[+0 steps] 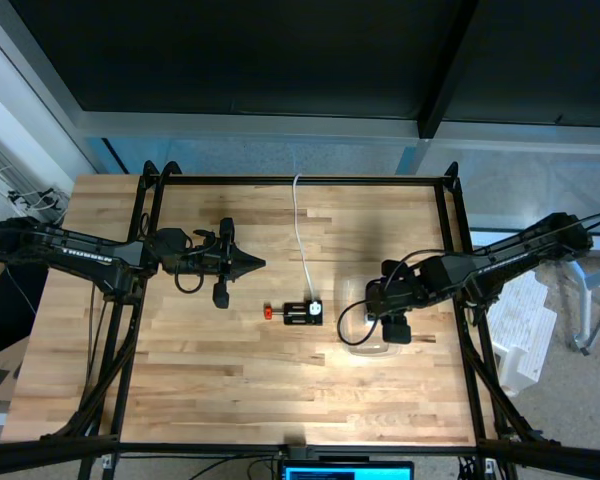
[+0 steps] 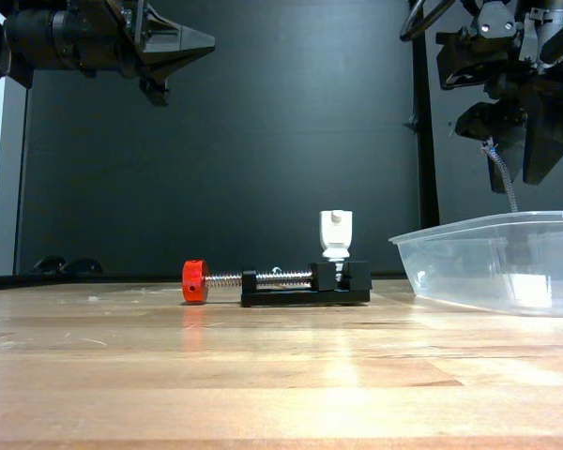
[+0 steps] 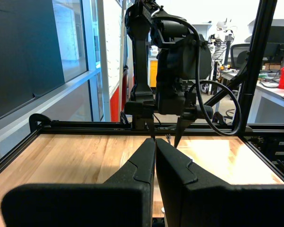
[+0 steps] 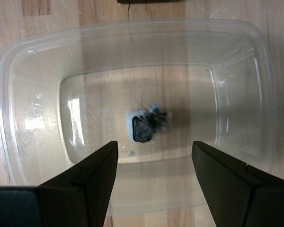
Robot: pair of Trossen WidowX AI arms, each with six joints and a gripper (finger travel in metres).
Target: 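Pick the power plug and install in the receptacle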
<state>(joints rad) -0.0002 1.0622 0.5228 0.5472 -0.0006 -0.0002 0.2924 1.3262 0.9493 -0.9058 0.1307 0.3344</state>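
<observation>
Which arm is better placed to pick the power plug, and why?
Right: the right gripper hangs open above the power plug in the clear tray; the left gripper, shut, hovers far off.

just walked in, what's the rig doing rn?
The right gripper hangs open above the clear tray, lined up over the power plug, which lies on the tray's floor. Nothing is gripped yet. The receptacle stands in its black clamp at mid-table, left of the tray. The left gripper is shut and parked in the air over the table's left side, away from both.
</observation>
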